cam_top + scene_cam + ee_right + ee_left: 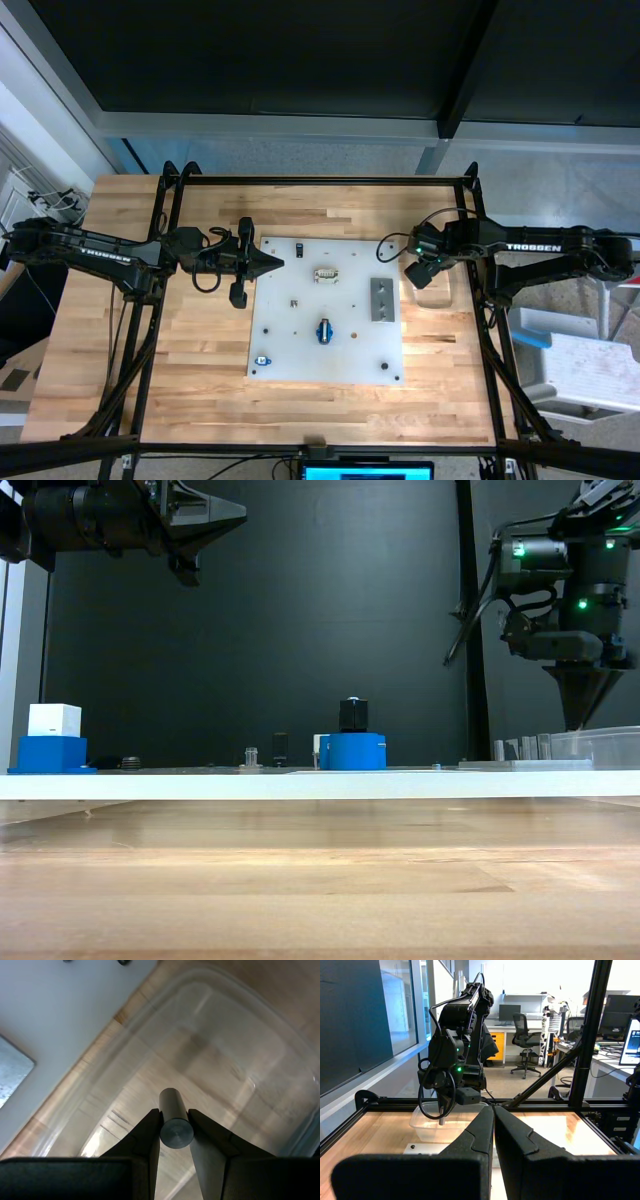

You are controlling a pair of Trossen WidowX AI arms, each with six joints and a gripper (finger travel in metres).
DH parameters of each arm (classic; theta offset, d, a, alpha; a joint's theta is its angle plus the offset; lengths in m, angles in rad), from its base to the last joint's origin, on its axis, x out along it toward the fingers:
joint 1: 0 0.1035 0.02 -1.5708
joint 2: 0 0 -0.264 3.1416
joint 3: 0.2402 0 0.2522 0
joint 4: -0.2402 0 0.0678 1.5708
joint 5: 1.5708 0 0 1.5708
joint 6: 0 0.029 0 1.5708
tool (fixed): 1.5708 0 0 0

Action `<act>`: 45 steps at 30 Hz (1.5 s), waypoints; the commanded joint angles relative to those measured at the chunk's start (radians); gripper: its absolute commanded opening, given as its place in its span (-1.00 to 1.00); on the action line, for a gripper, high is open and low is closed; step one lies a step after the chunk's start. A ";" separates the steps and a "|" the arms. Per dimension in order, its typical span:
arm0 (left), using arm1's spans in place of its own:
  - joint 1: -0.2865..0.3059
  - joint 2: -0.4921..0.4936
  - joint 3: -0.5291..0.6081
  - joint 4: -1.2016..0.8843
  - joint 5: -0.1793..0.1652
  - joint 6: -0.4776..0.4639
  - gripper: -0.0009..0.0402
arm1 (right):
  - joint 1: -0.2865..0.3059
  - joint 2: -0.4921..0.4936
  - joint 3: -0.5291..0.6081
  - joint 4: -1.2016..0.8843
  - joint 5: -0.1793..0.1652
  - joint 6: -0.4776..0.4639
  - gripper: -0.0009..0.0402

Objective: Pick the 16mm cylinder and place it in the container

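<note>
Here, right gripper (175,1116): it is closed on a short silvery-grey round metal 16mm cylinder (176,1132), which is pinched between the two black fingers (145,1135) close to their tips.
16mm cylinder: it is held upright and points down out of the right gripper. Its flat round end face is seen between the fingers. Its far end is seen inside the outline of the tray underneath. Whether it touches the tray floor cannot be told.
Container: a clear see-through plastic container (150,1015) with rounded corners is found directly under the right gripper, on the light wooden table (285,985). In the low view the fingertips are seen about at the level of its rim.
Board: a flat white task board (60,1005) is laid just beside the container, on the side of the right gripper that faces the left gripper. A grey rectangular metal block (12,1077) is placed on it, near the edge closest to the right gripper.
Left gripper (493,1110): its two black fingers are pressed together and nothing is held between them. It is kept high above the board edge and level, pointed toward the right gripper and well apart from it.
Other parts: a blue upright part (324,331) with a black round knob (354,714) on top is seen on the board, lower than both grippers and roughly between them. A blue block with a white cube (55,720) on it is seen lower than the left gripper, on its side of the board.
</note>
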 commanded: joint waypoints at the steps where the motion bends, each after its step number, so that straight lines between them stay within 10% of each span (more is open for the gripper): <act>1: 0.000 0.000 0.000 0.000 0.000 0.000 -0.96 | 0.002 -0.011 -0.016 -0.002 -0.010 0.027 -0.90; 25: 0.000 0.000 0.000 0.000 0.000 0.000 -0.96 | 0.024 -0.010 -0.034 -0.026 -0.027 0.018 -0.88; 45: 0.000 0.000 0.000 0.000 0.000 0.000 -0.96 | 0.041 -0.010 -0.012 -0.061 -0.031 0.025 0.07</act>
